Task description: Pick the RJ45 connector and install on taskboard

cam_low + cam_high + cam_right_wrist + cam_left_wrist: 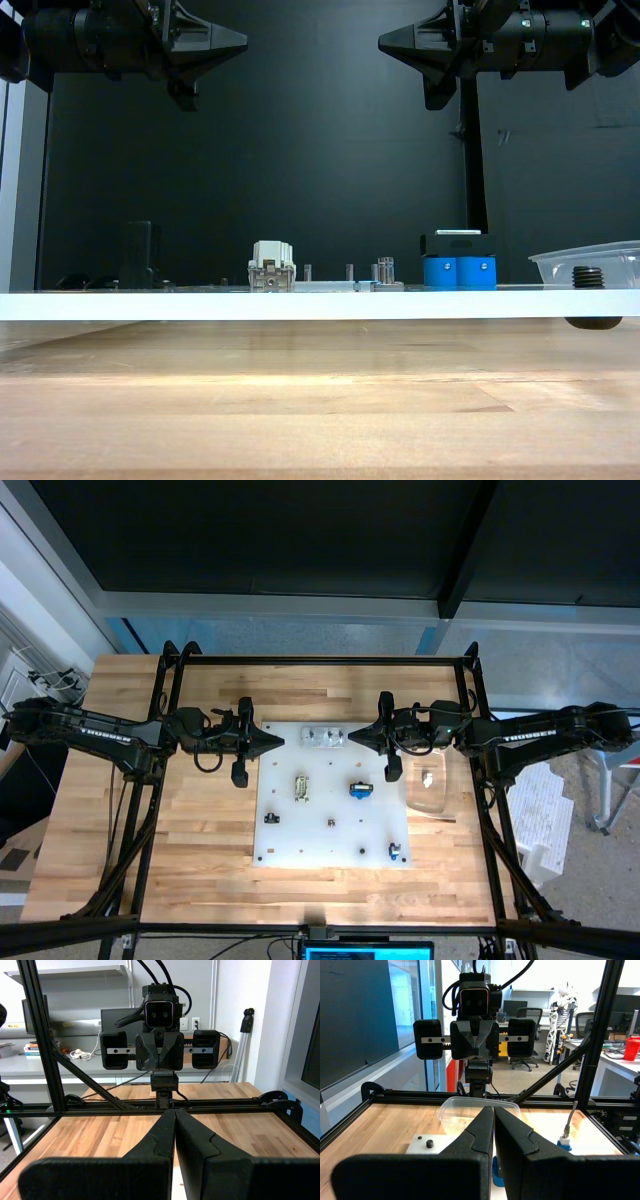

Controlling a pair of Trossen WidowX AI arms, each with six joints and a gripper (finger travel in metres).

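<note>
1. Table (170, 830): pale wood, inside a black frame.

2. White board (330, 845): flat at the table's middle. It carries a pale housing (301, 788) and a blue block (360, 790) near its centre.

3. Blue jack (397, 854): at the board's 5 o'clock corner. The high view shows a small dark piece on it, too small to identify.

4. Connector (565, 1136): in the left wrist view it stands upright on the blue jack (563, 1146). How deep it sits cannot be told.

5. Grey cable (572, 1116): rises from the connector, leaning slightly toward 1 o'clock. Its free end is in the air.

6. Clear tray (428, 808): just beside the board's edge at 3 o'clock. It holds a white block (428, 778) with nothing darker on it.

7. Left gripper (278, 742): at the board's 10 o'clock corner and pointing toward 3 o'clock. In the low view (243, 42) it hangs high above the board. Its own camera (493, 1109) shows the fingers drawn together, a thin slit between them and nothing held.

8. Right gripper (353, 738): at 1 o'clock of the board's centre, pointing toward 9 o'clock and facing the left one. It hangs just as high (382, 43). Its own camera (174, 1110) shows the fingers pressed together and empty.
</note>
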